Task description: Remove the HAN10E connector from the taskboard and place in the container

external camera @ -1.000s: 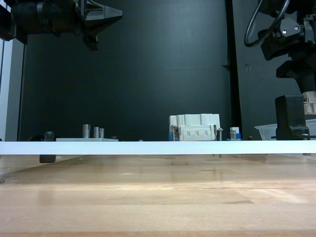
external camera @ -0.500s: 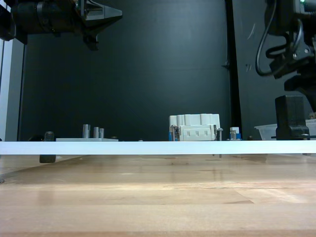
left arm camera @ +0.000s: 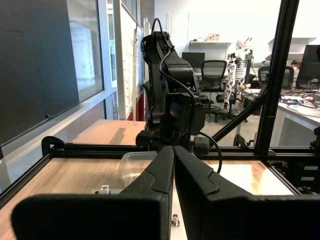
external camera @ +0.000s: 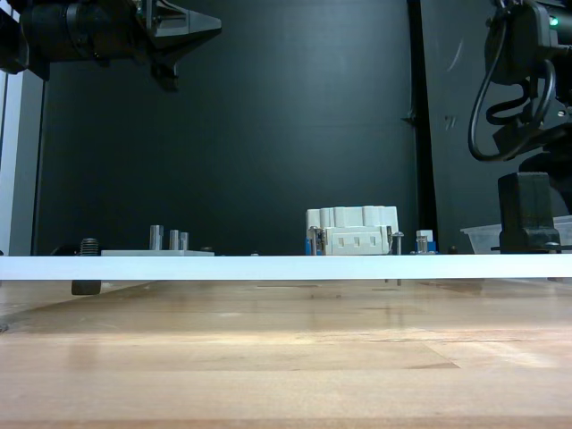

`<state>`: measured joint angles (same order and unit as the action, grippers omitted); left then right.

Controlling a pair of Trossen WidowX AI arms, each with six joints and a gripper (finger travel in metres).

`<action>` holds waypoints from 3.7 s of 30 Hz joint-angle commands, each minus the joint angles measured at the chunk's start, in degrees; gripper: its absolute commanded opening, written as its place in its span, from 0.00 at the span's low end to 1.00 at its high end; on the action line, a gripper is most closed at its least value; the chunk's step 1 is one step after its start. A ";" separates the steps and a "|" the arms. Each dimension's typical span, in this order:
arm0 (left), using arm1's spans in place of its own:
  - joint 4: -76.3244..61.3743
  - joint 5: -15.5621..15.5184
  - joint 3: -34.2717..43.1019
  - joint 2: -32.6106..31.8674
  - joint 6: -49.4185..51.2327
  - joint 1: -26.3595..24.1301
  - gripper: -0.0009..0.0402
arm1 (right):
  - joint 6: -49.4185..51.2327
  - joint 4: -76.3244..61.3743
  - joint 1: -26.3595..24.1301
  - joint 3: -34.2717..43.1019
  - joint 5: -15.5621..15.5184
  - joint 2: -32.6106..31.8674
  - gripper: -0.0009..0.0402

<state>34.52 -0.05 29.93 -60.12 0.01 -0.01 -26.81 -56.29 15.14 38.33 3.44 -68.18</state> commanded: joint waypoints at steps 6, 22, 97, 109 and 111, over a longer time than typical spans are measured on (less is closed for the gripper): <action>0.00 0.02 0.02 0.00 -0.02 0.02 0.02 | 0.17 3.67 0.00 0.02 0.02 -0.04 0.09; 0.00 0.02 0.02 0.00 -0.02 0.02 0.02 | 0.15 3.98 -0.02 0.00 0.02 -0.04 0.09; 0.00 0.02 0.02 0.00 -0.02 0.00 0.02 | -2.62 7.21 -0.04 -3.32 0.57 -0.04 0.71; 0.00 0.04 0.02 0.00 -0.02 0.02 0.02 | -6.36 2.25 -0.04 0.24 1.03 -0.04 0.82; 0.00 0.04 0.02 0.00 -0.02 0.00 0.02 | -6.34 0.90 -0.04 2.16 1.03 -0.04 0.81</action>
<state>34.52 -0.03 29.93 -60.12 -0.01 -0.01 -33.19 -54.61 15.09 39.20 4.49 -68.23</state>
